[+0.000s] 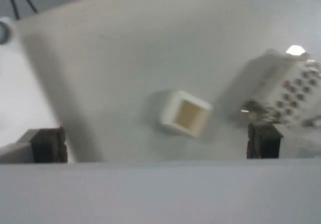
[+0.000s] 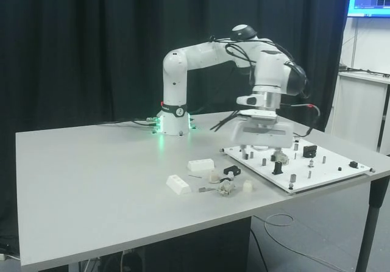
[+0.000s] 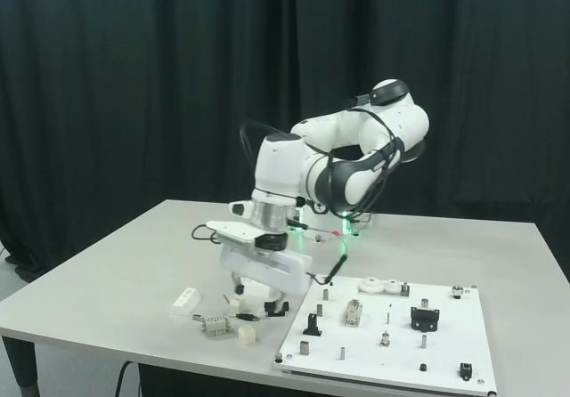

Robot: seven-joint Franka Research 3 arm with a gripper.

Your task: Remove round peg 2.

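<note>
Several small grey round pegs [image 3: 303, 348] stand upright in the white board [image 3: 445, 366], seen in the first room view as the pegs [image 2: 292, 178] on the board [image 2: 329, 173]. I cannot tell which one is round peg 2. My gripper [image 3: 256, 295] hangs low over loose parts just off the board's left edge. The wrist view shows the gripper [image 1: 155, 143] open, black fingertips [image 1: 47, 144] wide apart and holding nothing. A white hollow square block [image 1: 185, 113] lies on the table below them. No peg shows in the wrist view.
A connector with rows of pins [image 1: 283, 91] lies beside the square block. White blocks [image 2: 178, 184], a black piece [image 2: 230, 171] and a small white cap [image 2: 248, 186] lie left of the board. Black fixtures [image 3: 425, 317] stand on the board. The arm's base [image 2: 170, 116] glows green.
</note>
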